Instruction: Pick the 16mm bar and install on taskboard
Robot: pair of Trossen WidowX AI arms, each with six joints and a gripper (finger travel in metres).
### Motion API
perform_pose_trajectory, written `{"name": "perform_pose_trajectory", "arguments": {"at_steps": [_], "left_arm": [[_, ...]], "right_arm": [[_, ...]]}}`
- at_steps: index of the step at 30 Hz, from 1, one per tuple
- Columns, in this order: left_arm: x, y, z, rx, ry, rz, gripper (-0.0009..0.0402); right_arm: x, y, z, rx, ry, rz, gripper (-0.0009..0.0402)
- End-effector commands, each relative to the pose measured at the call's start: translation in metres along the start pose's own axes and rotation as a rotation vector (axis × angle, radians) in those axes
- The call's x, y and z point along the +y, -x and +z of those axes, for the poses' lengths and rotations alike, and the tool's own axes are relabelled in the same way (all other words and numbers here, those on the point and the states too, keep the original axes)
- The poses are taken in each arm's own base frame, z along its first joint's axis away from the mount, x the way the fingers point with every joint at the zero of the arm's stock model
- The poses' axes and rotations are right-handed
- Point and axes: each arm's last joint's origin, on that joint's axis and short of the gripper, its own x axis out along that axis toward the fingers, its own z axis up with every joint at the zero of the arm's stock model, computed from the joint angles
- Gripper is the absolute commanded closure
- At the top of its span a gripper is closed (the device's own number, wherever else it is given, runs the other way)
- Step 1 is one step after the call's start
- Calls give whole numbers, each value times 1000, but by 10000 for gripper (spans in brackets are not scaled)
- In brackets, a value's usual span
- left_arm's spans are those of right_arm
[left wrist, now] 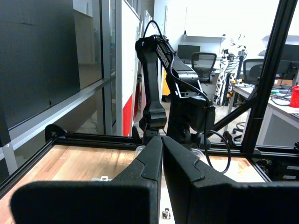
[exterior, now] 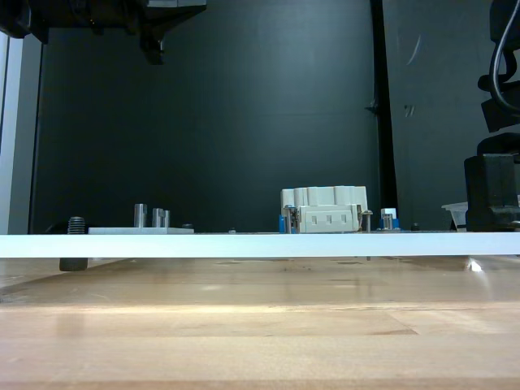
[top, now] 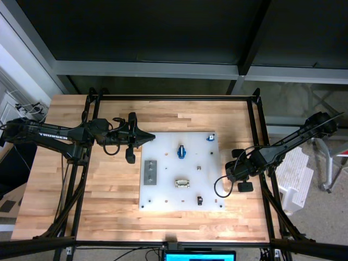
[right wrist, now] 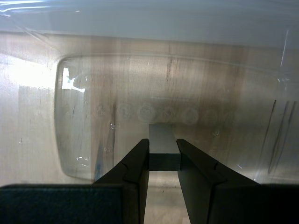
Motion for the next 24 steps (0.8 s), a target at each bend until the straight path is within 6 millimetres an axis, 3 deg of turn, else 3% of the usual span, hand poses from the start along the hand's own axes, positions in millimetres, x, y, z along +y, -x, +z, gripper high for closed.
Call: {"name": "perform_pose_trajectory", "arguments": {"at_steps": [1, 4, 14, 24], "left_arm": [[0, 0, 0, 0, 0, 0, 393], [0, 0, 0, 0, 0, 0, 393], [0, 0, 0, 0, 0, 0, 393], [0, 0, 0, 0, 0, 0, 393]], "right_arm": [[0, 0, 0, -1, 1, 1, 377], [0, 0, 0, -1, 2, 2, 396], [1, 9, 5, -14, 0, 8, 385], [3, 42, 16, -13, 0, 15, 385]]}}
